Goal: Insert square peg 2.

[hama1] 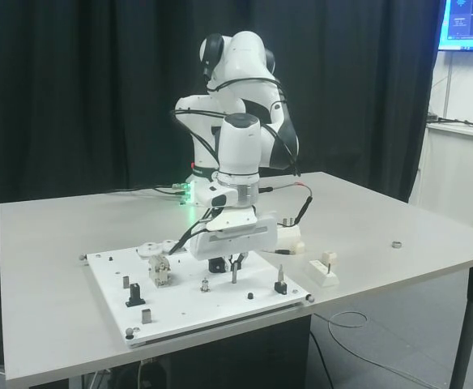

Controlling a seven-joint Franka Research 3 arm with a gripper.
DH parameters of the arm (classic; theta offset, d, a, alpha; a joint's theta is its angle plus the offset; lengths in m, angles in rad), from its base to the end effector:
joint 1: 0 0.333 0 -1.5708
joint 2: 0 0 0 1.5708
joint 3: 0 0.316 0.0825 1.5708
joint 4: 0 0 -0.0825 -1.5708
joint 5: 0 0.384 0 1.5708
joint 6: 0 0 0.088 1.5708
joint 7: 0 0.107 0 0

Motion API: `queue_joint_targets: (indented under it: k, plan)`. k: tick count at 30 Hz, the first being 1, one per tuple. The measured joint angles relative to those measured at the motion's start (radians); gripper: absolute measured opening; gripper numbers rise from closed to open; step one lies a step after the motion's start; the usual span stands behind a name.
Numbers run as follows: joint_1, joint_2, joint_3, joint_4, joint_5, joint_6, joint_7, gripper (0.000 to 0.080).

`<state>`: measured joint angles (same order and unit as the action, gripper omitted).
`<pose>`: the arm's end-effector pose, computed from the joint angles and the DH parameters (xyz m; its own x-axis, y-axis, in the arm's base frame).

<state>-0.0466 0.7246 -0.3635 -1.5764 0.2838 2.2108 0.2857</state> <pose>0.6540 -0.2358 0.2306 0.7028 -0.7109 -0.0273 -0.7104 -0.7033 0.0263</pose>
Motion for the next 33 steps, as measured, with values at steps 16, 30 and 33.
queue_joint_targets:
  k: [16, 30, 33]
  plan:
    - [0.003, 0.0, 0.002, -0.007, 0.0, 0.027, -0.013, 0.0076]
    - [0.004, -0.001, 0.002, -0.01, 0.0, 0.035, -0.013, 0.0076]
    - [0.004, -0.001, 0.001, -0.011, 0.0, 0.035, -0.013, 0.0076]
